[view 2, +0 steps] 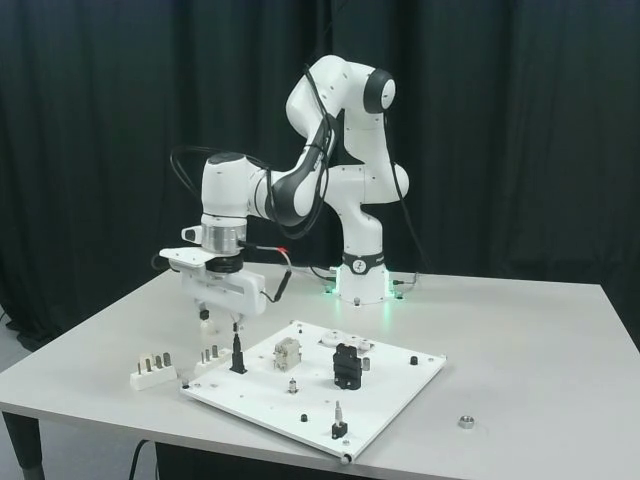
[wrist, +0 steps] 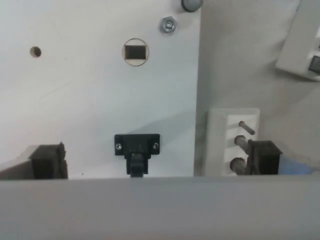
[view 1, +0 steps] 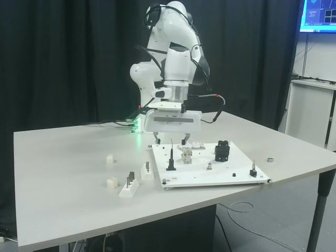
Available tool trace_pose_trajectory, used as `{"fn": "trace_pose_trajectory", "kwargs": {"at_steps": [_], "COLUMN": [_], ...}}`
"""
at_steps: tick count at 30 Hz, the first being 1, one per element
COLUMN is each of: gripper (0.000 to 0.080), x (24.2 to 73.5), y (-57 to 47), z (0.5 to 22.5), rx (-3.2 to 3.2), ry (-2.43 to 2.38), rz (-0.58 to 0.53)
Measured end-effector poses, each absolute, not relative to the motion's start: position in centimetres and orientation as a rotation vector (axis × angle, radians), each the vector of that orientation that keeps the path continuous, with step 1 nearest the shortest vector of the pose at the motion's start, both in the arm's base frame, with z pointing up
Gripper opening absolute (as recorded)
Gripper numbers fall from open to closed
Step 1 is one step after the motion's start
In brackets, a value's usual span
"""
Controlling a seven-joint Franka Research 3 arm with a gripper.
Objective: Pick bolt 4.
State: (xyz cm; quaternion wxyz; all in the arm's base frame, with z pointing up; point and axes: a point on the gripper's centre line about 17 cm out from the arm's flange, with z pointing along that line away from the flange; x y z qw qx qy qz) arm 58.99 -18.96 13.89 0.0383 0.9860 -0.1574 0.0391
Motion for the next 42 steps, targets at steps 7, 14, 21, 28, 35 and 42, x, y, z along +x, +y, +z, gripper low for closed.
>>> {"fn": "trace_pose_trajectory", "kwargs": {"at_steps": [7, 14, 21, 28, 35, 42], "gripper": [0.08, 0.08, 0.08, 0.08, 0.08, 0.08], "x": [59.0, 59.2, 59.3, 59.4, 59.7, 59.9], "y": [-19.7, -20.3, -20.8, -21.4, -21.8, -22.0], "z": [14.5, 14.9, 15.2, 15.5, 15.9, 16.0], "rx": [3.024, 3.021, 3.018, 3.015, 3.013, 3.011], "ry": [-0.503, -0.514, -0.522, -0.527, -0.522, -0.515], "rz": [0.128, 0.137, 0.144, 0.153, 0.166, 0.171]}}
